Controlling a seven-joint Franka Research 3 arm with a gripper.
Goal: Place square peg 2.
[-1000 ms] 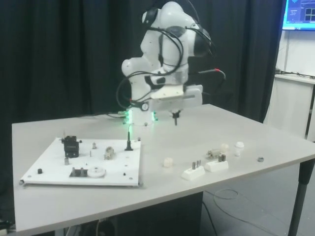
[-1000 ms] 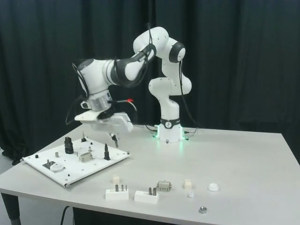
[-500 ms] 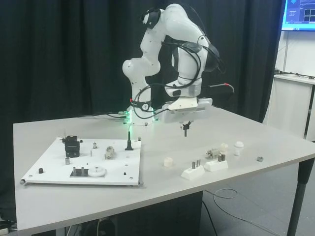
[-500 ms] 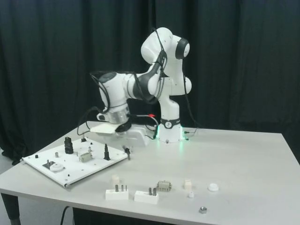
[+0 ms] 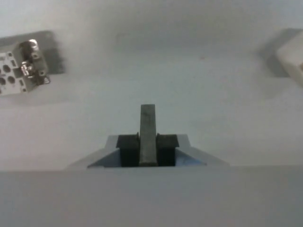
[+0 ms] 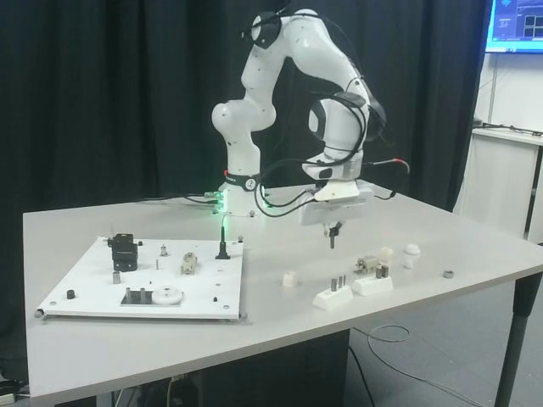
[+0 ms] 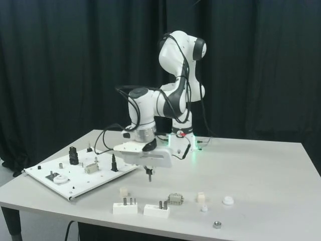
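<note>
My gripper [image 6: 332, 229] hangs above the grey table, between the white board [image 6: 208, 292] and two small white holder blocks [image 6: 333, 297]. It is shut on a slim grey square peg [image 5: 147, 132], which pokes down past the black finger pads [image 5: 127, 150]. In the second room view the peg [image 7: 149, 176] hangs under the gripper [image 7: 149, 170], well above the table and a little behind the holder blocks [image 7: 125, 207]. Each holder block has short pins standing in it. The wrist view shows bare table under the peg.
A grey multi-pin connector [image 5: 21, 71] lies near the holders [image 7: 174, 199]. A small white cube [image 6: 290, 279], a white cap [image 6: 412, 252] and a nut [image 6: 448, 274] lie on the table. The board carries several black and metal fixtures [image 6: 123, 252]. The arm's base [image 6: 239, 199] stands behind.
The arm has swung away from the board's side toward the holder blocks and come lower, carrying the peg with it.
</note>
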